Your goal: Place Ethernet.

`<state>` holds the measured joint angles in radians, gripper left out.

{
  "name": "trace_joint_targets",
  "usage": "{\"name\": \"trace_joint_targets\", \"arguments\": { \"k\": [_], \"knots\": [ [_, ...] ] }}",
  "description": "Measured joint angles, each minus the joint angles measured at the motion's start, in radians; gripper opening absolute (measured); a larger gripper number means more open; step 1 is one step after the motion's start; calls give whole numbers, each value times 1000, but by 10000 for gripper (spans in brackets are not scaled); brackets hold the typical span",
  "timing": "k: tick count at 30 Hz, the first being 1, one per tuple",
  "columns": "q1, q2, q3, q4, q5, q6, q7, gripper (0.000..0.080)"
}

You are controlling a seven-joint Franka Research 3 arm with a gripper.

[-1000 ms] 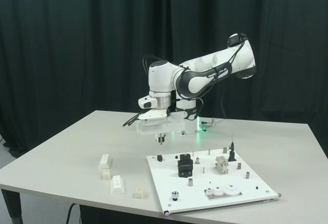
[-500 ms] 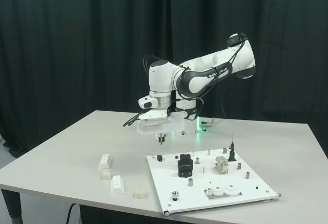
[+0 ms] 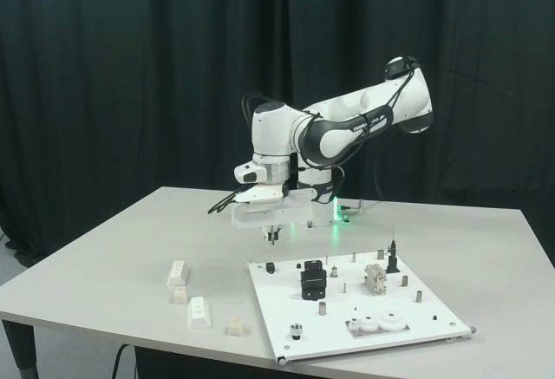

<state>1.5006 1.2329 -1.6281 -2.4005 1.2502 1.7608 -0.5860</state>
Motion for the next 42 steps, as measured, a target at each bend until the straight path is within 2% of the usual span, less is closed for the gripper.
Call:
{"name": "trace_joint_targets", "arguments": {
  "k": [24, 33, 42],
  "knots": [
    [-2, 0, 1, 3, 0, 24, 0, 78],
    [-26, 0, 15, 20, 7, 83, 1, 78],
    [-94, 0, 48, 72, 21, 136, 1, 78]
  ]
}}
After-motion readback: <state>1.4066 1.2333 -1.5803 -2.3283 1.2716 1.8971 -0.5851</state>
